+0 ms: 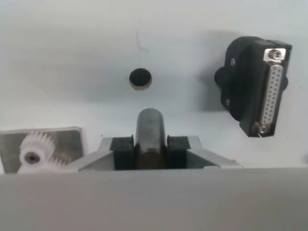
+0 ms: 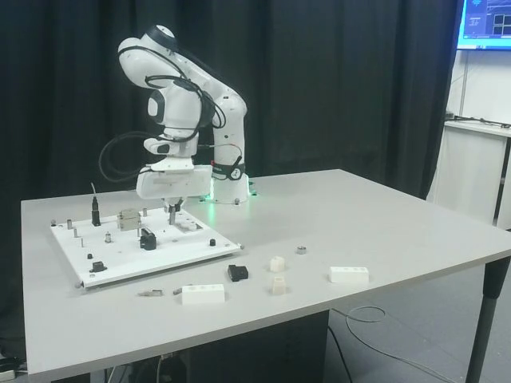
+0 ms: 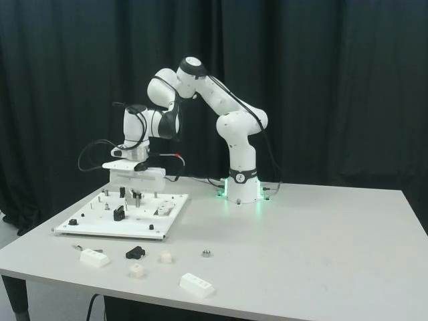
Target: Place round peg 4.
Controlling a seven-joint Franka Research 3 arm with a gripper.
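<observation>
In the wrist view a grey round peg (image 1: 150,131) stands upright between my two black fingertips, and my gripper (image 1: 150,148) is shut on it. A round black hole (image 1: 140,79) in the white board (image 1: 72,57) lies a short way beyond the peg's end. The room views show my gripper (image 2: 171,209) held low over the middle of the board (image 2: 184,255), with the peg pointing down and its tip just above the surface. From the second room view my gripper (image 3: 136,193) hangs over the board (image 3: 134,224).
On the board are a black multi-pin connector (image 1: 253,86) and white gears on a metal plate (image 1: 41,149). Loose on the table in front of the board lie white blocks (image 2: 203,294), a black part (image 2: 237,273) and a small metal ring (image 2: 302,250).
</observation>
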